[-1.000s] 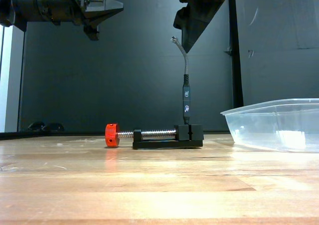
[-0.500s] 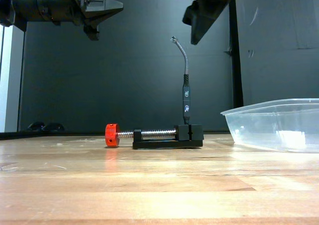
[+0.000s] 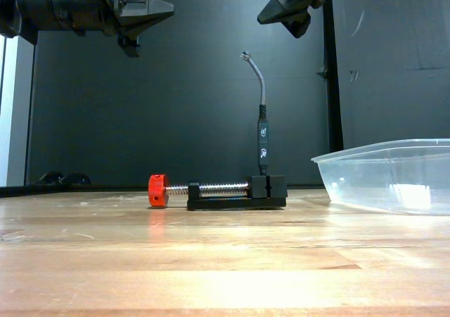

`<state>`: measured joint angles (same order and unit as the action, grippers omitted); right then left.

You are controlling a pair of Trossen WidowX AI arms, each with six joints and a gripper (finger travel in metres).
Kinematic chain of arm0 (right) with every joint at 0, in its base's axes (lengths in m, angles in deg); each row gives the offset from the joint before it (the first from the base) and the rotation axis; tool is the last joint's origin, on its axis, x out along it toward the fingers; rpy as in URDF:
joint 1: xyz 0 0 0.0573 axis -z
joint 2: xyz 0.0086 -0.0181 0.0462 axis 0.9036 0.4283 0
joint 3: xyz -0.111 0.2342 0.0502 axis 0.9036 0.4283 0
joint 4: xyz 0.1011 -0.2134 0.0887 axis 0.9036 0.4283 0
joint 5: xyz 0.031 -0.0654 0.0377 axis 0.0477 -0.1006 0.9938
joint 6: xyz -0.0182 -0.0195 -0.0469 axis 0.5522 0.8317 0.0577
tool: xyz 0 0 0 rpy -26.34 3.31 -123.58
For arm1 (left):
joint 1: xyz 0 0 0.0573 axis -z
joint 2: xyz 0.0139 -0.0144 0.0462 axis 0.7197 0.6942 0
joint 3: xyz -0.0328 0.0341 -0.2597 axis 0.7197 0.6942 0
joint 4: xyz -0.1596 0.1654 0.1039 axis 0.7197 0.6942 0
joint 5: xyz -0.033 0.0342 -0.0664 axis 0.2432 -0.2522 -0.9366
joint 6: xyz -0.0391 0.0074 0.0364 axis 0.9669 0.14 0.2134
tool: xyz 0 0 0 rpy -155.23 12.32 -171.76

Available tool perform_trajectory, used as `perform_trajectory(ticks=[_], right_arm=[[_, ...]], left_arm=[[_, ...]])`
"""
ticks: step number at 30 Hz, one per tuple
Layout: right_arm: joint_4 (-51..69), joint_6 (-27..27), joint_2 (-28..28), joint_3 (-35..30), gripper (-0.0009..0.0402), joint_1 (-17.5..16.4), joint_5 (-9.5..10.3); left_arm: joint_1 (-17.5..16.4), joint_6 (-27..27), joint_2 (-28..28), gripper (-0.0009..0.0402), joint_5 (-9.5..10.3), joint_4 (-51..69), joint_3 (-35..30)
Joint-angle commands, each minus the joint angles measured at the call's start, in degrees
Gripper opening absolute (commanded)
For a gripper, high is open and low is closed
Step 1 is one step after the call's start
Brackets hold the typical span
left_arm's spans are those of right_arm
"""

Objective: Pick the USB-C connector and install on taskboard

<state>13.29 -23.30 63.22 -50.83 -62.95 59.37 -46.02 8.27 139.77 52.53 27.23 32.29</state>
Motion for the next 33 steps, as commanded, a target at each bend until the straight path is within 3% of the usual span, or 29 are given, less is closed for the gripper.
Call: perform_trajectory(ticks=[1, 8, 17, 24, 31, 33], right_arm=[[-8.1, 0.0, -3.4, 5.2, -0.0001, 0.8, 0.33], [-27.8, 0.2, -10.2, 17.2, 0.0, 0.9, 0.48], [-40.4, 0.3, -16.7, 27.5, 0.0, 0.9, 0.48], [-48.9, -0.6, -18.3, 34.0, 0.0, 0.9, 0.09], [-52.5, -1.2, -18.3, 36.9, 0.0, 0.6, -2.64], [-52.5, -1.3, -18.3, 37.2, 0.0, 0.1, -2.62]], left_arm=[[0.0, 0.0, 0.0, 0.0, -0.02, 0.0, 0.0], [0.0, 0.0, 0.0, 0.0, -0.02, 0.0, 0.0], [0.0, 0.0, 0.0, 0.0, -0.02, 0.0, 0.0], [0.0, 0.0, 0.0, 0.0, -0.02, 0.0, 0.0], [0.0, 0.0, 0.0, 0.0, -0.02, 0.0, 0.0], [0.0, 0.0, 0.0, 0.0, -0.02, 0.0, 0.0]])
